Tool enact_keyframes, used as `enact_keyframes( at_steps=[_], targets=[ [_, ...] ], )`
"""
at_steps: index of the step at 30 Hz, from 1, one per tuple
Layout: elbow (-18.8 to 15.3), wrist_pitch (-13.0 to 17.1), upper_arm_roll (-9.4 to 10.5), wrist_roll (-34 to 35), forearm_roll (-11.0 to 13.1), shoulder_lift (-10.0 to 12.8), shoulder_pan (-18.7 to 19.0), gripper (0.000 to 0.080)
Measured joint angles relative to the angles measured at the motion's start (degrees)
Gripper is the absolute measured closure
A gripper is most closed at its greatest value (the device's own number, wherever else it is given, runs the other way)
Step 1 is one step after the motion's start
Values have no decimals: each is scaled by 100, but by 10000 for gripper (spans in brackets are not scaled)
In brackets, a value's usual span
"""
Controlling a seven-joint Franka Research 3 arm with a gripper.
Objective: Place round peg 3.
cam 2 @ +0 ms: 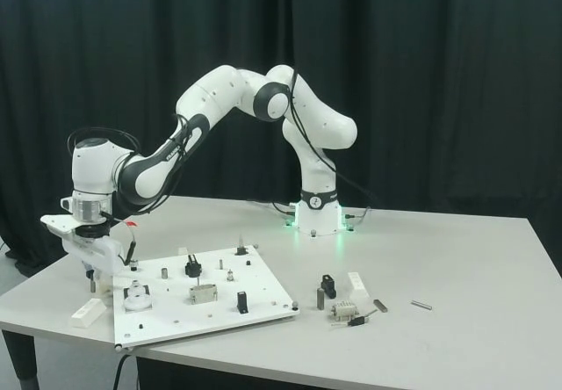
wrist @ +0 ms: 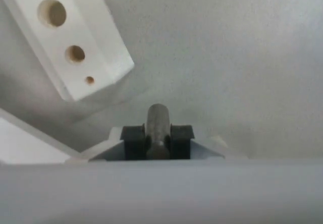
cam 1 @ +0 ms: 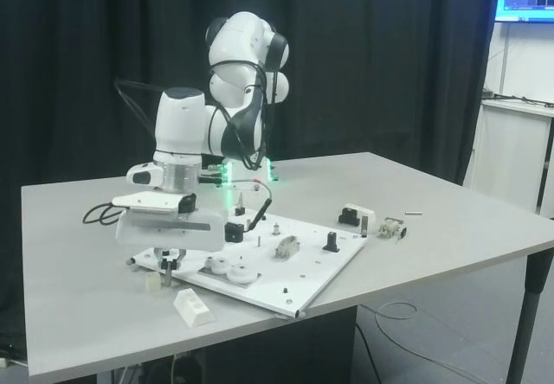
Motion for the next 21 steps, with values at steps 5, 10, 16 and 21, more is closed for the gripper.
enact_keyframes(
  at_steps=[5, 10, 16, 21],
  targets=[
    [1, -37, 0, -75, 15, 19, 0, 702],
    [23, -109, -3, -133, 17, 49, 0, 702],
    [140, -283, -21, -162, 17, 124, 0, 702],
    [237, -387, -37, -312, 17, 182, 0, 702]
  ],
)
